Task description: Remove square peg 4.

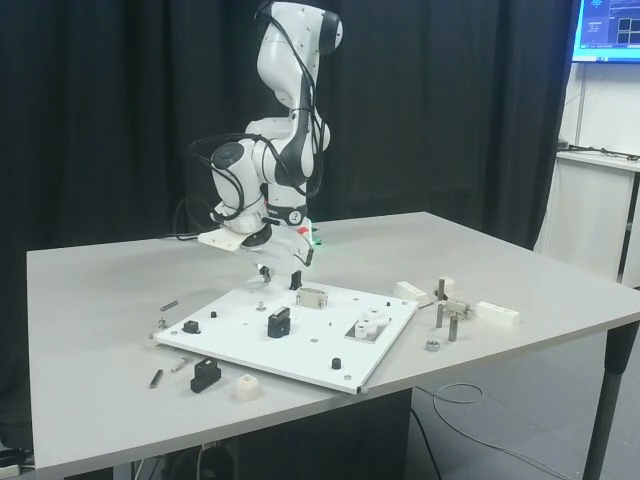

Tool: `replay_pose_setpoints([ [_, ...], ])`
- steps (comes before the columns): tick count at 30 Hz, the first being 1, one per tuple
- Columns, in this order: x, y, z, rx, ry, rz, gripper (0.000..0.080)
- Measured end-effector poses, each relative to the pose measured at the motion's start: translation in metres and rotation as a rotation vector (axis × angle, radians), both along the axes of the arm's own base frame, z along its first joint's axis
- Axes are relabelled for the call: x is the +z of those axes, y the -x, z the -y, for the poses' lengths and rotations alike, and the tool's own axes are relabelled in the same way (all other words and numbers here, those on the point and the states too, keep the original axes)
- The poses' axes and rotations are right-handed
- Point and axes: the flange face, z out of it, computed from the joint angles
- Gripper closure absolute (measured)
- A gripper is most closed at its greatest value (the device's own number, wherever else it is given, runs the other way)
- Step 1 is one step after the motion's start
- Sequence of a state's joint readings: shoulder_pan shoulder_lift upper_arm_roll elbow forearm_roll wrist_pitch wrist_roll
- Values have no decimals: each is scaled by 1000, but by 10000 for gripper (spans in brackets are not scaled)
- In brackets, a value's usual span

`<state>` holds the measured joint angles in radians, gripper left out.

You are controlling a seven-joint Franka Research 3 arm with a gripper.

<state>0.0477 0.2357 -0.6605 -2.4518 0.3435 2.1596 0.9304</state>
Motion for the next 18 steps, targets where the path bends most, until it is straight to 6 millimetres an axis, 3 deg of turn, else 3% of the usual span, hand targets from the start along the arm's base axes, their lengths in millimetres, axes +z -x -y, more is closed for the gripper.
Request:
replay_pose_setpoints([
  [18, 5, -5, -4, 73, 7, 8, 705],
])
